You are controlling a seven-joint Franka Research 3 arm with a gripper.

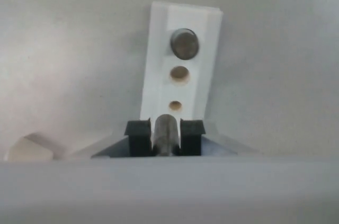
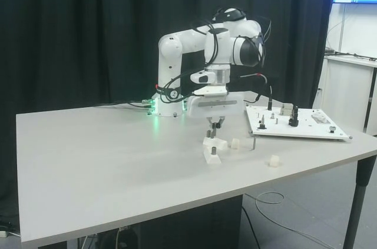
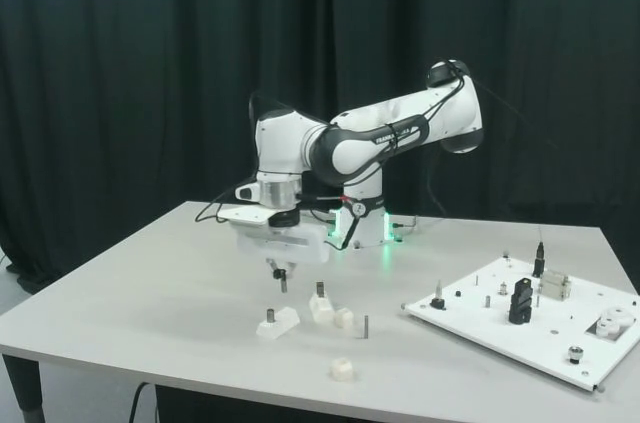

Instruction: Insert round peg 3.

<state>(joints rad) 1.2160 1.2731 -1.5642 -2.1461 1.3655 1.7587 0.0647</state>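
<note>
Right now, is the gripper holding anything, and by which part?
Yes. The gripper is shut on a round metal peg, its black fingers clamping the peg's upper part; the lower end hangs free above the white hole block.

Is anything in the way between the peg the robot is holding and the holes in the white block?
Nothing visible. The gripper holds the peg above the block, with only air between them. One hole already has a peg; two holes are open.
</note>
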